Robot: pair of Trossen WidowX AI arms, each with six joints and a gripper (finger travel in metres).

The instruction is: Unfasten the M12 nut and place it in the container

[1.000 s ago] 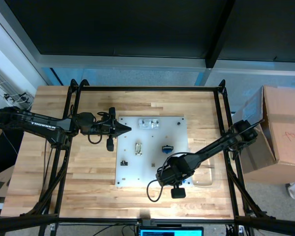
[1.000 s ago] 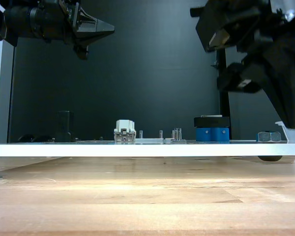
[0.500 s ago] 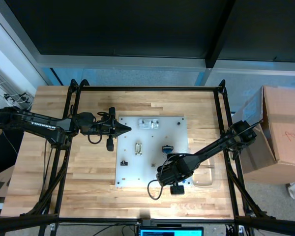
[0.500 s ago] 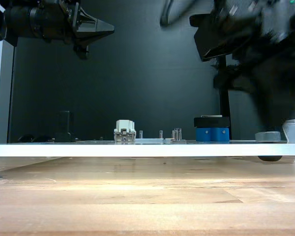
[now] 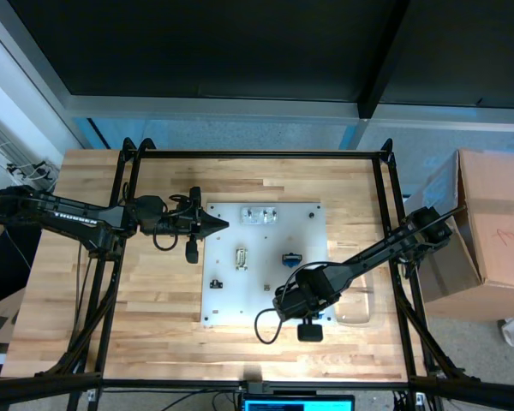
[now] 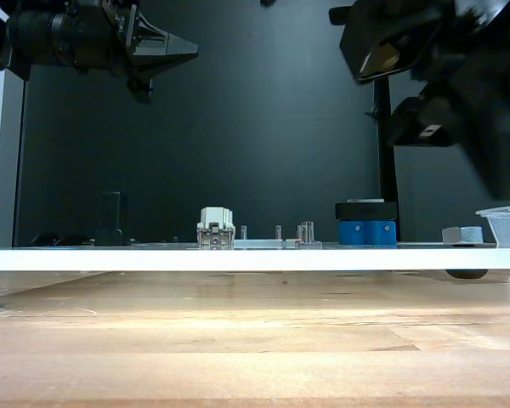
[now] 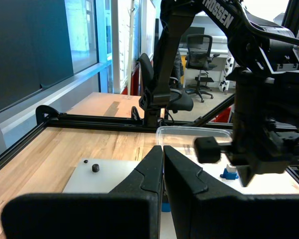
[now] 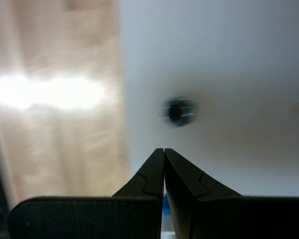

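- White board [image 5: 240, 300]: fixed mid-table.
- Clear container [image 6: 503, 223]: just beside the board's near right edge.
- Left gripper [image 7: 163, 147]: closed, empty, held high over the board's far left edge.
- Right gripper [image 8: 164, 149]: closed on nothing, raised over the near right corner.
- M12 nut [image 6: 461, 235]: seated low on its stud, ungrasped.
- Step: the right gripper is to be reopened, centred astride the nut and lowered squarely before it is turned.
- Change: the right gripper has been lifted clear of the nut, and the nut is unmoved.

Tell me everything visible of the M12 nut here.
The M12 nut shows in the low view as a small silver-grey piece at board height beside the clear container, in neither gripper; whether on its stud I cannot tell. The right gripper, shut, empty, hangs above the board; the left gripper, shut, high at its left edge.
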